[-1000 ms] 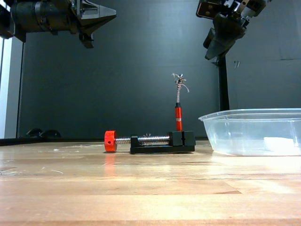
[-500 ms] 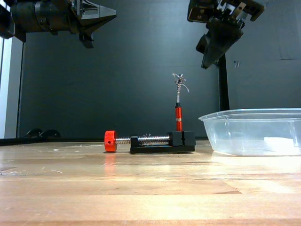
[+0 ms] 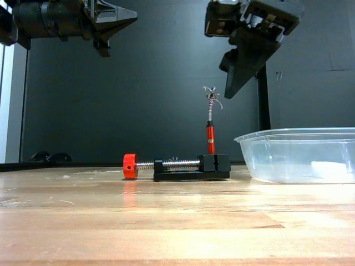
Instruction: Remove the RCA connector from the receptacle and place in the container
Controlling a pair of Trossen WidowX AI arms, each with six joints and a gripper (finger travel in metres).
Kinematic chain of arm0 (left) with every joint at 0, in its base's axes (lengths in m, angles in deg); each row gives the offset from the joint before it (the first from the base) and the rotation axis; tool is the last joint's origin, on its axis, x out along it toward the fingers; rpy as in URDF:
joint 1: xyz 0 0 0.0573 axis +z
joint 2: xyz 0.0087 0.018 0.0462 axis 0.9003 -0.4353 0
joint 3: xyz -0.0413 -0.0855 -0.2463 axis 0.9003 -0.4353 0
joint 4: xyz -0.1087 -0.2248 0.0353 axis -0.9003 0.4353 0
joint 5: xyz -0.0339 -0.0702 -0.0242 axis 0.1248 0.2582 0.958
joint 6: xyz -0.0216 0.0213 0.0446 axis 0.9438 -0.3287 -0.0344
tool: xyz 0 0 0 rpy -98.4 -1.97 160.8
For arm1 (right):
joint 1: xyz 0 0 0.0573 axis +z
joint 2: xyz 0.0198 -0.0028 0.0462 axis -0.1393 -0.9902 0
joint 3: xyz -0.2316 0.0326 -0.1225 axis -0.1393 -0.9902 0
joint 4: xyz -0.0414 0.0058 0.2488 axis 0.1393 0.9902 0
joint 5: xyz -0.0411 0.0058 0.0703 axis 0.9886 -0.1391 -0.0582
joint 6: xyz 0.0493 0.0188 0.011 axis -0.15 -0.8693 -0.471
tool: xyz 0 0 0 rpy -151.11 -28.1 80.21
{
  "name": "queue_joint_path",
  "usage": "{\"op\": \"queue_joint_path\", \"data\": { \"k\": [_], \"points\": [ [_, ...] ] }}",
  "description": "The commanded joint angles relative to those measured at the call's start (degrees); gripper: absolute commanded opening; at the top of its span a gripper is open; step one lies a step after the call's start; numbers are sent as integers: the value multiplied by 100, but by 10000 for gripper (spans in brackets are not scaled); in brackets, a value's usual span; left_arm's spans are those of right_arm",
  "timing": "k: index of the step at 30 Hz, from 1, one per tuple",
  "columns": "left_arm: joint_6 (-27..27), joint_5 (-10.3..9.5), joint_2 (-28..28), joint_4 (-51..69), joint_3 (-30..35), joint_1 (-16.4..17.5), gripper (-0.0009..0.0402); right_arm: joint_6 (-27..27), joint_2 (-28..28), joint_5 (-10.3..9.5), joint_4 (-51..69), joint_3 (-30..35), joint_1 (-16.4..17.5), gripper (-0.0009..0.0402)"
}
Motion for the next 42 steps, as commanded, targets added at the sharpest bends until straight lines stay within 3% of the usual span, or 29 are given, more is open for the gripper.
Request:
{"op": "queue_joint_path", "data": {
  "k": [1, 22, 28, 42],
  "points": [
    [-2, 0, -2, 0, 2, 0, 0, -31, -236, 83, -90, 74, 17, 182],
    [-2, 0, -2, 0, 2, 0, 0, -83, -1202, 125, -549, 326, 70, 181],
    [-2, 0, -2, 0, 2, 2, 0, -48, -1226, 227, -645, 289, 70, 181],
    [-2, 0, -2, 0, 2, 0, 0, -39, -1226, 229, -730, 195, 70, 175]
  ]
}}
